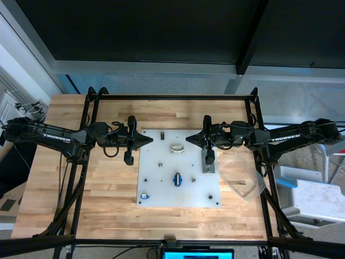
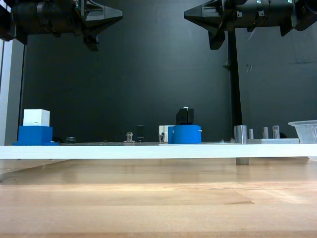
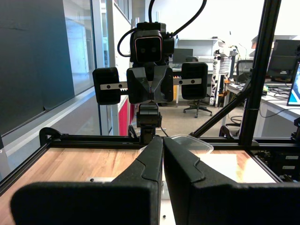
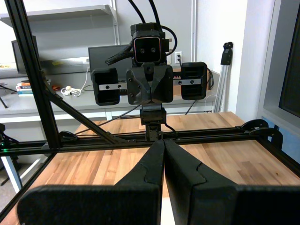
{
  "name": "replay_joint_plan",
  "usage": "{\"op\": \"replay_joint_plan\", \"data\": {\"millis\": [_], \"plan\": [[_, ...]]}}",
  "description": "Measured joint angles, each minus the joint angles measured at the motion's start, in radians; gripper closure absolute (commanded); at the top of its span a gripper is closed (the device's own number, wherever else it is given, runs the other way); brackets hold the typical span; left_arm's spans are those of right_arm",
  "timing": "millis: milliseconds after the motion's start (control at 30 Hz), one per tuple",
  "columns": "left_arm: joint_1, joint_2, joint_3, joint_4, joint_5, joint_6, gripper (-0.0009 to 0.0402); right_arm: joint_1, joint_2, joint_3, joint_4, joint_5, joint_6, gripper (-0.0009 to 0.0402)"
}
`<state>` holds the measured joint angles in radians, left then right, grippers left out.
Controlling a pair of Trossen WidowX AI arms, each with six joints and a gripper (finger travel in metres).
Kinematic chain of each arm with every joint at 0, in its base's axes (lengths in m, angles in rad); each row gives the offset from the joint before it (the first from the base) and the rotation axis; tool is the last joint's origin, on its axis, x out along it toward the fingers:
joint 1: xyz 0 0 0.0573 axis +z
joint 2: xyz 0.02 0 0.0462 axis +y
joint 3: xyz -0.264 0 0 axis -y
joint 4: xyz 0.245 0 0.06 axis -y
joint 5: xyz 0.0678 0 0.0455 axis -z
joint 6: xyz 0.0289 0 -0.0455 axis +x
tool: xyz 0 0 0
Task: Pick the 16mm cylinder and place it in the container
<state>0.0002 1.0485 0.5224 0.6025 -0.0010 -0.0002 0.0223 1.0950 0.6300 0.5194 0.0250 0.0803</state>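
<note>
The short silver-grey metal 16mm cylinder (image 2: pixel 240 134) stands upright on the white task board (image 1: pixel 161 183), near the clear plastic container (image 2: pixel 304 130); stiff, smooth, likely slippery, so pinch its sides squarely; left gripper (image 1: pixel 149 139) and right gripper (image 1: pixel 190 139) hover above, fingers pressed together, empty.

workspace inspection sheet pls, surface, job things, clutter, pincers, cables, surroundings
surface: wooden table with a white board in the middle
job's things: short metal peg upright on the board; clear tub on the table beside the board's right edge, nothing seen inside
clutter: blue part, grey block with thin pegs, blue-and-white block
pincers: left pincer and right pincer shut, raised over the board's far end, facing each other, holding nothing
cables: black loop behind the left pincer
surroundings: black frame, screen at the near edge
</note>
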Motion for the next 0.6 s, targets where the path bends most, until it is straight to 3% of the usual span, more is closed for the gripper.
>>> {"op": "replay_joint_plan", "data": {"millis": [100, 600], "plan": [[0.0, 0.0, 0.0, 0.0, 0.0, 0.0, 0.0393, 0.0, 0.0, 0.0, 0.0, 0.0, -0.067, 0.0393], [0.0, 0.0, 0.0, 0.0, 0.0, 0.0, 0.0393, 0.0, 0.0, 0.0, -0.002, 0.0, -0.063, 0.0393]]}}
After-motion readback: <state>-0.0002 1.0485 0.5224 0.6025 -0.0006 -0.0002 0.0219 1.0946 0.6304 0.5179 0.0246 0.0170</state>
